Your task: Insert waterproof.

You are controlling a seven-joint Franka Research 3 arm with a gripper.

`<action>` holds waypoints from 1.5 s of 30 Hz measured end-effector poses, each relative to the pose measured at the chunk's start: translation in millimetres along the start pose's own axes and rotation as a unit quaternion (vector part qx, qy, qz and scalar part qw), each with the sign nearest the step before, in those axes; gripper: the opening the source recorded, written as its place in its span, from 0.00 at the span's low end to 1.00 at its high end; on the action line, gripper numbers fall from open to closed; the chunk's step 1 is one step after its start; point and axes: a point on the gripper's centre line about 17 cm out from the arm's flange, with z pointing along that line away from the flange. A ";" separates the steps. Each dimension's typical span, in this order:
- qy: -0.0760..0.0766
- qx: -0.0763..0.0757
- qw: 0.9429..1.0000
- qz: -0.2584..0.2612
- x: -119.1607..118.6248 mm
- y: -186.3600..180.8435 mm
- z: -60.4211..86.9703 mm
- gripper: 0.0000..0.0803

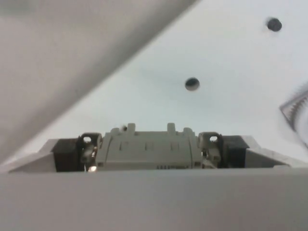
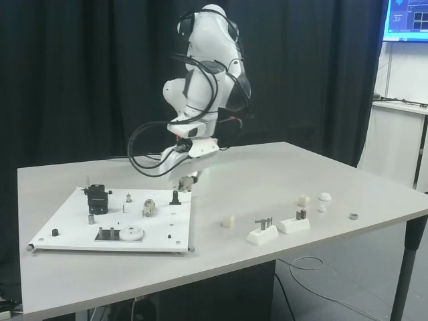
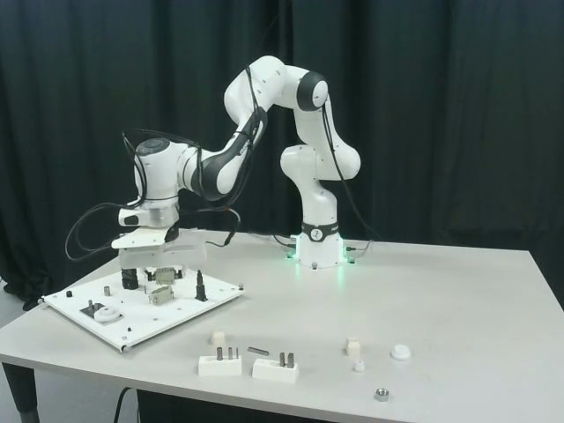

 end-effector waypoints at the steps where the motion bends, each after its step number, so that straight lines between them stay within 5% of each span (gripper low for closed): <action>1: -0.001 0.001 1.000 -0.011 -3.0 1.7 0.5 0.76; 13: -0.020 0.013 0.996 -0.081 -39.2 14.8 3.5 0.76; 27: -0.029 0.007 0.986 -0.162 -71.4 22.2 -2.8 0.76; 35: -0.022 -0.013 0.981 -0.193 -84.2 24.6 -2.6 0.76; 45: 0.007 -0.041 0.971 -0.235 -97.9 22.8 6.4 0.76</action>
